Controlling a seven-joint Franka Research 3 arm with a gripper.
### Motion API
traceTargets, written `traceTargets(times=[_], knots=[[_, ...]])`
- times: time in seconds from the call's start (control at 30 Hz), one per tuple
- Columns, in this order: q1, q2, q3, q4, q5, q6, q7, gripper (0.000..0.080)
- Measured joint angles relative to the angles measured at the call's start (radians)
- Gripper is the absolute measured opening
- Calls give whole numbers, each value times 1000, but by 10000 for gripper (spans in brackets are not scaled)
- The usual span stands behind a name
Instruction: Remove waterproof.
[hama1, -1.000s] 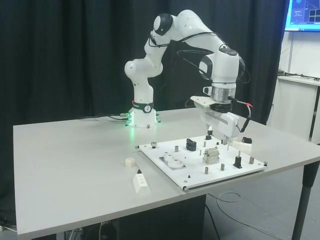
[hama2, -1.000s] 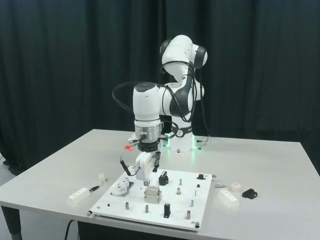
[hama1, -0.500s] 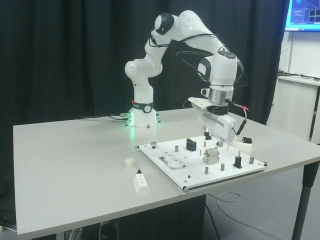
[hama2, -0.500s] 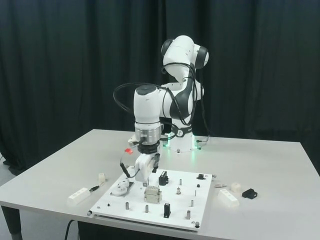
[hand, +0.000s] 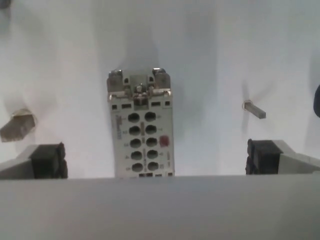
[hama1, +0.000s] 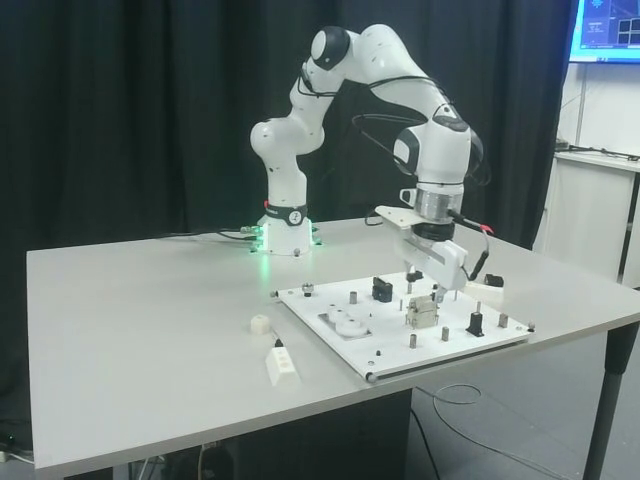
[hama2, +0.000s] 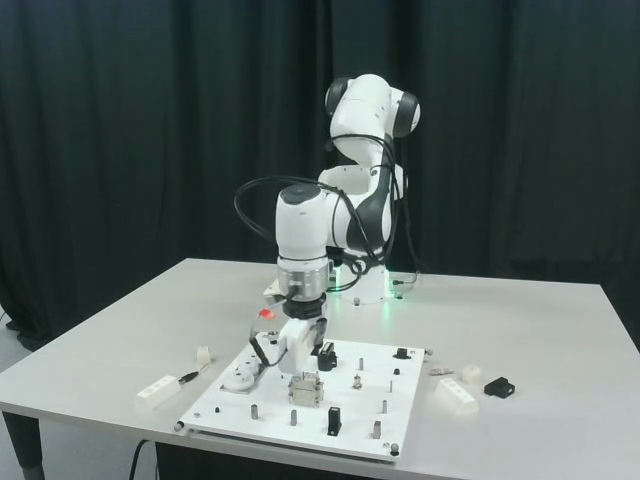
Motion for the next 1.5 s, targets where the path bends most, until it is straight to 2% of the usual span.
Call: traceTargets(times=[0.4, 0.97, 1.27, 1.5], knots=[[14, -10, 0, -43, 0, 74, 3, 800], [29, -73, 0, -160, 2, 208, -2, 800], [38, -70, 0, -195, 16, 258, -19, 800], [40, -56, 2, -203, 36, 276, -33, 800]])
